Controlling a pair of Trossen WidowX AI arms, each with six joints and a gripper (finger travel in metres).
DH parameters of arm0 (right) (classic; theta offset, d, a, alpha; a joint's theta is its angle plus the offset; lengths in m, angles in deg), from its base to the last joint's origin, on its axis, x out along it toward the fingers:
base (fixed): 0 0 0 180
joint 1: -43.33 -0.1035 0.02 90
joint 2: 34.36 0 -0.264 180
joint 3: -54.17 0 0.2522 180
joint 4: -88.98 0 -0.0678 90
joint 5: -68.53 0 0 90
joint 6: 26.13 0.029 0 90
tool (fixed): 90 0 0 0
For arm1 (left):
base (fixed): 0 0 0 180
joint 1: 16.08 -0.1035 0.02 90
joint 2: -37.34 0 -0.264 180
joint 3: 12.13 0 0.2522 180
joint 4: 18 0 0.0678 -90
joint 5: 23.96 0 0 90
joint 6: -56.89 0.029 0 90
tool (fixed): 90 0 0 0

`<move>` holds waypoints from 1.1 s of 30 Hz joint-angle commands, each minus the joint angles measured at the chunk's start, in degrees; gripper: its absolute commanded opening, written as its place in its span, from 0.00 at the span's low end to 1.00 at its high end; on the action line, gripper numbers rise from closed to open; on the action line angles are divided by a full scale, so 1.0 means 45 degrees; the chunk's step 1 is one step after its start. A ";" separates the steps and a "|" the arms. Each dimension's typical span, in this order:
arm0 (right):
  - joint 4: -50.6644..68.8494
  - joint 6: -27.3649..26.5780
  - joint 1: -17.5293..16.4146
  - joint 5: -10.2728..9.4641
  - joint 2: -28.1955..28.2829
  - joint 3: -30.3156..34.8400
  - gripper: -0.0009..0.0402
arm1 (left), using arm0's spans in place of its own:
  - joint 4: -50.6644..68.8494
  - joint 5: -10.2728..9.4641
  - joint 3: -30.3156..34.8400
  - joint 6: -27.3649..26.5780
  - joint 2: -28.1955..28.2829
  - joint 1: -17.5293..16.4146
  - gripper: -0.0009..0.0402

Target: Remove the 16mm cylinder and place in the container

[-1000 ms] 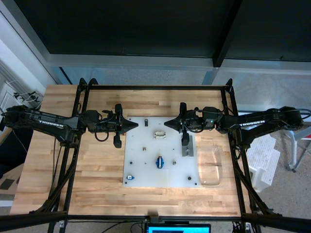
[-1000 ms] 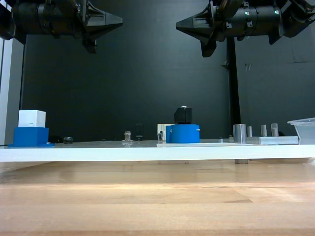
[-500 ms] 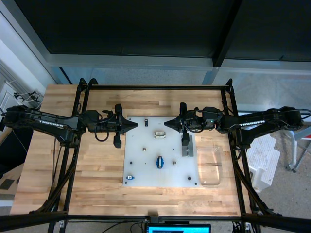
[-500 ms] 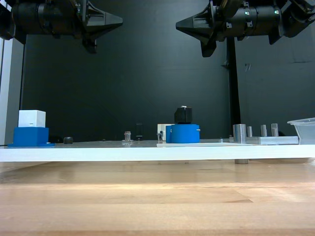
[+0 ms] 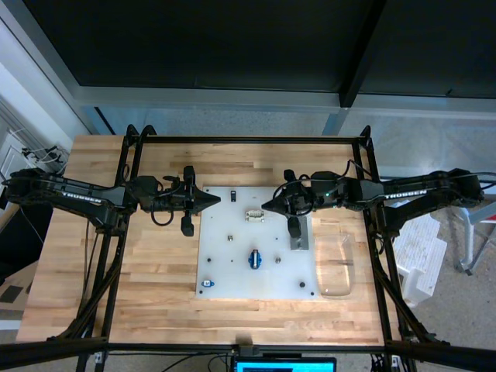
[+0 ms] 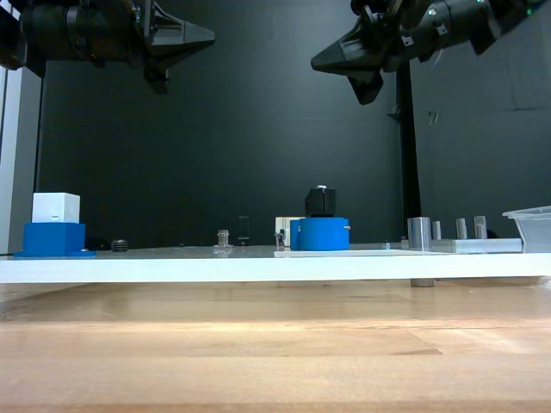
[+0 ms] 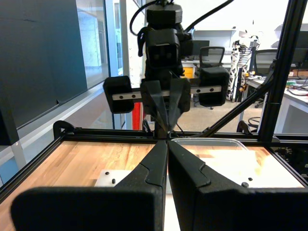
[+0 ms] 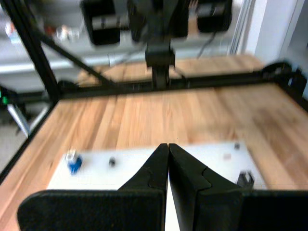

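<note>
Silver-grey and smooth, short metal rod logged as the 16mm cylinder [image 6: 419, 232]. Picked out only in the low view, standing upright at one end of a flat grey rectangular block [image 6: 478, 246] on the white plastic board [image 6: 258, 265], with three thinner pegs [image 6: 461, 228] in a row beside it. Could not separate it from the block [image 5: 300, 240] in the high view, where the right arm overhangs the block's far end.

Recorded the clear, shallow plastic tub with rounded corners as the container [image 5: 320, 267]. Lies on the pale wood-plank surface [image 5: 132, 271], just beside the board's [image 5: 229, 267] right edge and near the block. Shows only a corner of rim in the low view [image 6: 529, 215]; rim also caught in the left wrist view [image 7: 207, 140].

Found the matte black left hand [image 5: 215, 199] high over the board's far left edge, level, pointing inward [image 6: 209, 34]. Fingers pressed together, tip to tip, nothing between them [image 7: 167, 144].

Found the right hand [image 5: 266, 205] high over the board's far part, facing the left one, well apart from it. Tipped nose-down in the low view [image 6: 316, 62]; tilt not readable from above. Fingers together, holding nothing [image 8: 168, 147].

Noted a round blue fitting with a black cap [image 6: 323, 232] at mid-board [image 5: 254, 259].
</note>
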 commanded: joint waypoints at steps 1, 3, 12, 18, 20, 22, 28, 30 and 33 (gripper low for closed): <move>0.1953 -0.0010 -0.0277 0.0257 0.0010 0.0695 0.02 | -0.0005 0.0000 0.0000 0.0000 0.0005 0.0000 0.02; 0.3026 0.0092 -0.0413 0.0287 0.0010 0.1088 0.02 | -0.0005 0.0000 0.0000 0.0000 0.0005 -0.0005 0.02; 0.6207 0.0733 -0.1472 0.1190 0.0010 0.2341 0.02 | -0.0005 0.0000 0.0000 0.0000 0.0005 0.0000 0.02; 0.8199 0.1447 -0.2244 0.1535 0.0432 0.3303 0.02 | -0.0005 0.0005 0.0000 0.0000 0.0005 -0.0005 0.02; 0.9112 0.1593 -0.2433 0.1579 0.0806 0.3789 0.02 | -0.0005 0.0000 0.0000 0.0000 0.0005 0.0000 0.02; 1.0010 0.1729 -0.2569 0.1583 0.1297 0.4318 0.02 | -0.0010 0.0000 0.0000 0.0000 0.0005 -0.0005 0.02; 1.1919 0.1972 -0.2953 0.1569 0.2764 0.5935 0.02 | -0.0005 0.0000 0.0000 0.0000 0.0005 -0.0005 0.02; 1.2522 0.2084 -0.3094 0.1569 0.3249 0.6484 0.02 | -0.0005 0.0005 0.0000 0.0000 0.0005 0.0000 0.02; 1.3566 0.2123 -0.3259 0.1569 0.4027 0.7320 0.02 | -0.0005 0.0005 0.0000 0.0000 0.0005 0.0000 0.02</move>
